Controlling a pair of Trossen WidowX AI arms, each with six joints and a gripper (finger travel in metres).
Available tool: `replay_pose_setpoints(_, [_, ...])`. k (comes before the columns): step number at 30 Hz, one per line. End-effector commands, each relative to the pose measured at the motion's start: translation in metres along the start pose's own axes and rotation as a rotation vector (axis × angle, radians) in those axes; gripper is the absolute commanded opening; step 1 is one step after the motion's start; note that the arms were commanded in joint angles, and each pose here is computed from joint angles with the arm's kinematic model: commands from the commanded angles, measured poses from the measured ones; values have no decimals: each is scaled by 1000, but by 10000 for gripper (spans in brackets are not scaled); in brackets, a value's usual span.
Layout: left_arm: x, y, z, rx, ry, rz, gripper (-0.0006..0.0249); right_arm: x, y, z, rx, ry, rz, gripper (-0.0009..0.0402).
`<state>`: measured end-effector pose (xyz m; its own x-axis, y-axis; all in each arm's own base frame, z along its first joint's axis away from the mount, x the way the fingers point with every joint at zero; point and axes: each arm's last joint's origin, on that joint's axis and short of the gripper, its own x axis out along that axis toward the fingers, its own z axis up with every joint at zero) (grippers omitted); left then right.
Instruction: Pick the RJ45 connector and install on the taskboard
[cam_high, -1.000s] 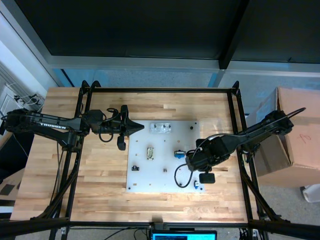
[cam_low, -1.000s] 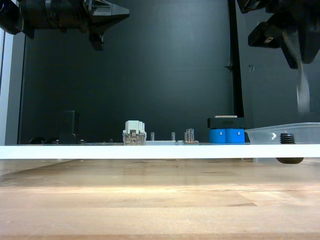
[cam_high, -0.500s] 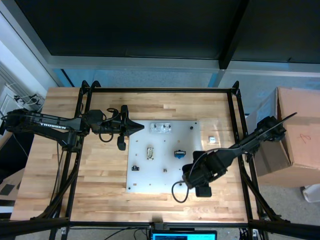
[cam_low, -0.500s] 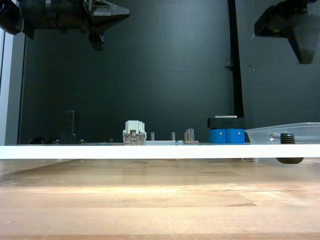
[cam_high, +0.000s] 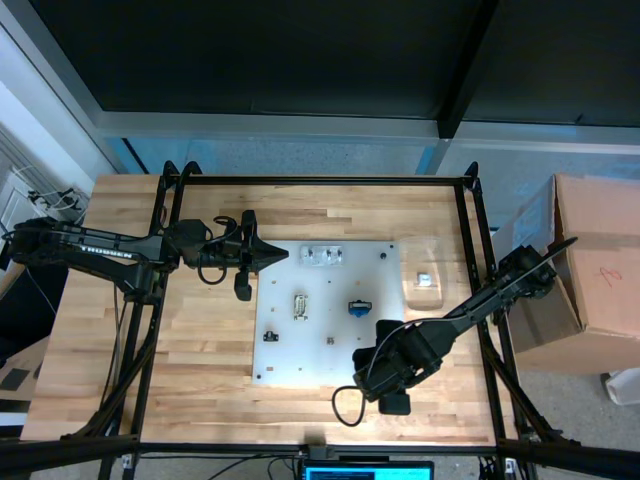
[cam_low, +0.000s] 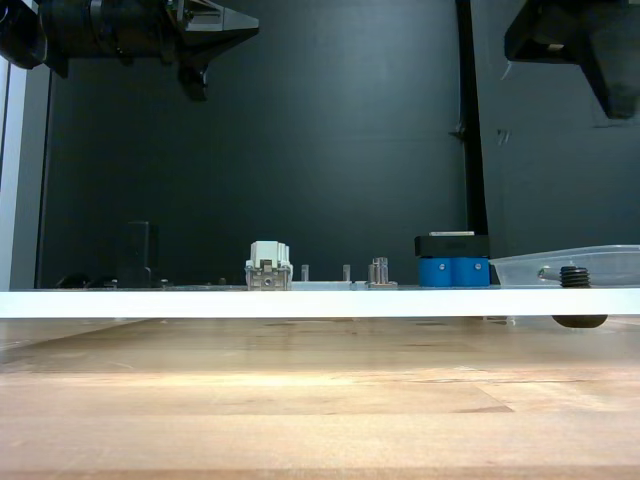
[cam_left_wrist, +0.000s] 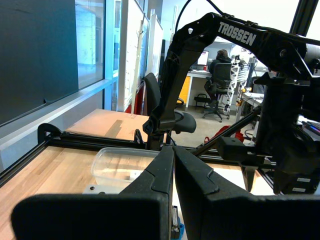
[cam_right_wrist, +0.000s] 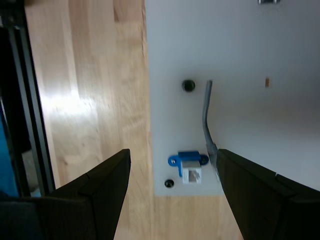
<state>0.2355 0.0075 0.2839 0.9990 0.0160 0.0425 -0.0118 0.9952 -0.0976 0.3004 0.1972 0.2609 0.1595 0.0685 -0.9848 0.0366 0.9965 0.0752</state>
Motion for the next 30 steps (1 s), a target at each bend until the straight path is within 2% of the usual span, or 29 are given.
replay_pose_setpoints(1, [0, 0, 0, 0, -1, 0, 1, 0, 0, 0, -2, -1, 1, 240])
replay_pose_setpoints(8, [0, 0, 0, 0, -1, 0, 1, 4, -1, -1, -4, 8, -5, 240])
replay_pose_setpoints(15, [0, 0, 0, 0, -1, 0, 1, 15, -18, 6, -15, 12, -19, 240])
replay_pose_setpoints(24, [0, 0, 0, 0, -1, 0, 1, 50, -23, 15, -134, 60, -51, 240])
replay_pose_setpoints(30, [0, 0, 0, 0, -1, 0, 1, 63, -26, 16, -166, 65, -56, 240])
